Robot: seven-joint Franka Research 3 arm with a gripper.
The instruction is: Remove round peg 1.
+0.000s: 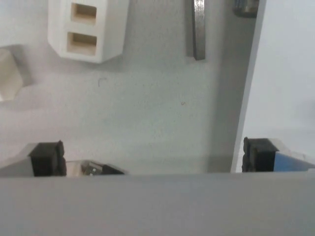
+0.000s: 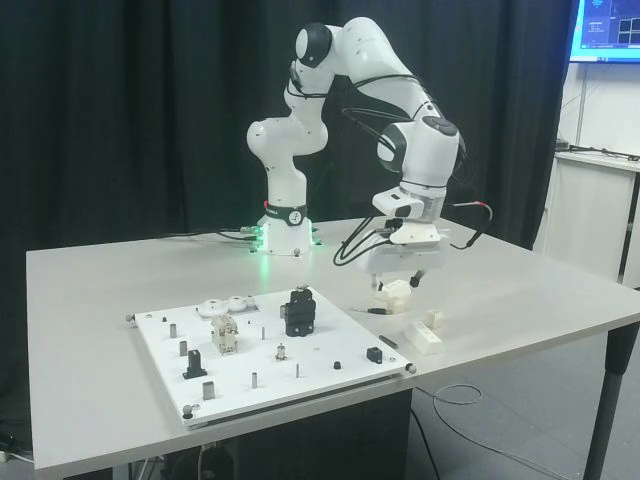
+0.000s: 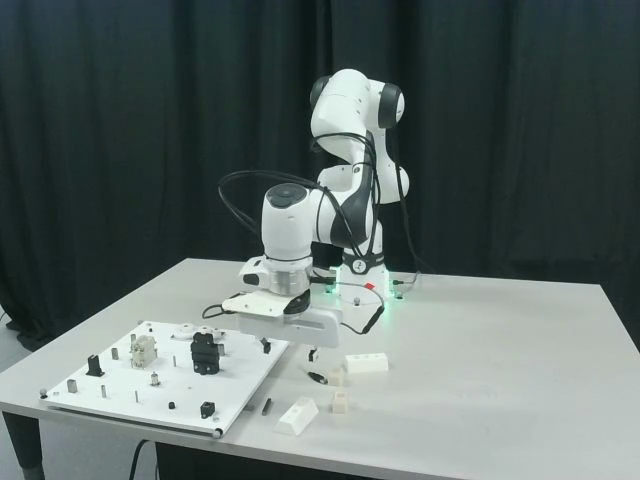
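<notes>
Gripper (image 1: 152,157) fingers spread wide, empty, hovering over grey counter (image 1: 147,113) just off white board (image 2: 270,380) edge. Round peg 1 not identifiable; small pegs stand on board, well apart from gripper.

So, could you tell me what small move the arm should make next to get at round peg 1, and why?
Probably a sideways move toward the white board. The hand hangs open and empty over the grey table, just off the board's edge, among loose white blocks. The small upright pegs all stand on the board. Which one is round peg 1, I cannot tell.
</notes>
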